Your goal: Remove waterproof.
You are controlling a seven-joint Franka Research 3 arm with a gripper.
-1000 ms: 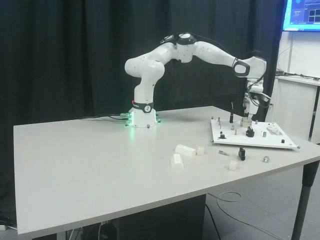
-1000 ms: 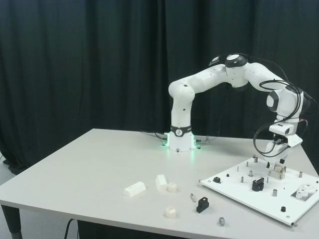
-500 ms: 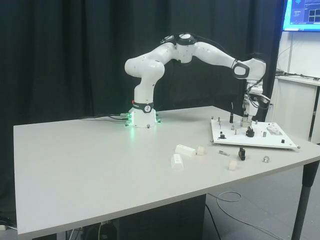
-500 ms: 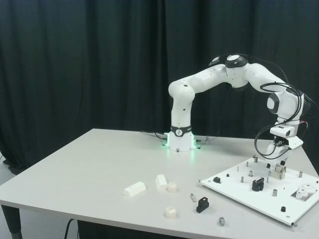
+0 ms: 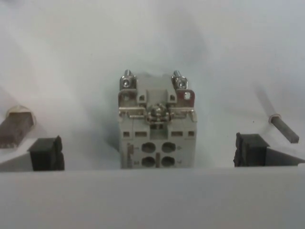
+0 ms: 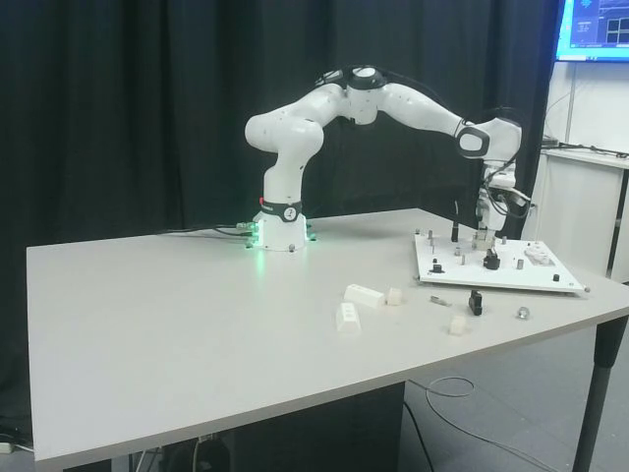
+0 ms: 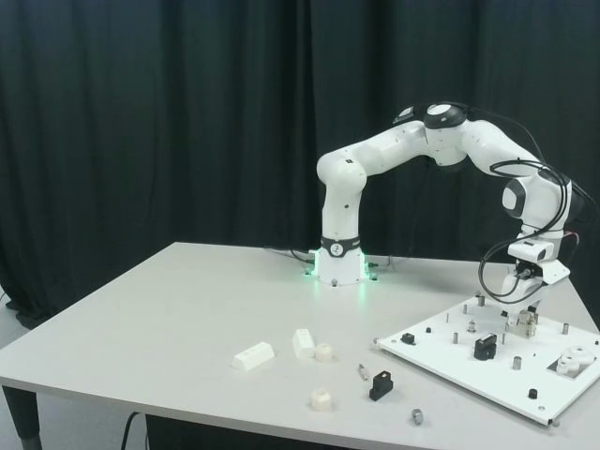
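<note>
Fingers (image 5: 43, 153) of our gripper (image 5: 147, 155) stand wide apart in the wrist view, one black pad on each side of the waterproof connector (image 5: 156, 125), with clear white board showing between each pad and the connector's body. We hold nothing. The connector is a grey block with a metal clamp across its top, two screws above it and four round sockets in its face; it sits upright on the white board (image 6: 511, 276).

From the first room view we see our gripper (image 6: 488, 214) hanging just above the connector (image 6: 485, 239), near the board's far edge. The second room view shows the same: gripper (image 7: 521, 298) over the connector (image 7: 522, 323), with a black part (image 7: 485, 348) standing on the board (image 7: 469, 367) just in front.

On the grey worktop (image 6: 177, 315), off the board, we see two white blocks (image 6: 362, 294) lying near each other, a small white round piece (image 6: 394, 296) beside them, another white piece (image 6: 457, 324) nearer the front edge, a black clip (image 6: 476, 303) and a small metal part (image 6: 523, 313). Our arm's base (image 6: 279, 228) glows green at its foot.
</note>
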